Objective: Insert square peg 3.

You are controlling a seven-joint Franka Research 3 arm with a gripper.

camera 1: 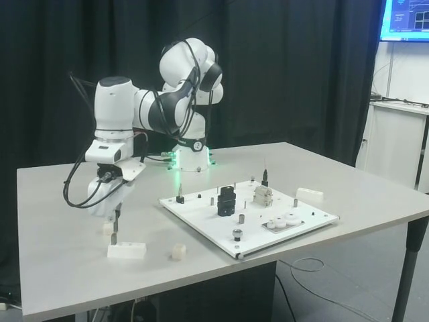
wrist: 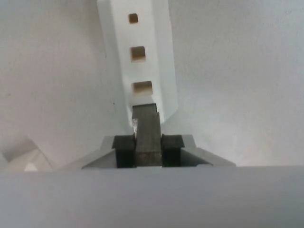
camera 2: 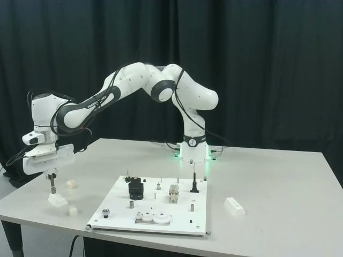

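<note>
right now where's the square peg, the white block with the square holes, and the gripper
square peg (wrist: 146, 135): wrist view, on its dark front face between the fingers
white block (wrist: 154, 71): wrist view, on the top face beside the row of holes
gripper (wrist: 147, 151): wrist view, midway between the two black fingertips, shut on the peg

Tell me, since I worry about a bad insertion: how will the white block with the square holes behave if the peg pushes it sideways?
The white block looks small and light, lying loose on the grey table, so it would probably slide rather than resist. It is long and low, so tipping seems unlikely. It looks stiff, so the square peg in the pincer would hardly bend it.
</note>
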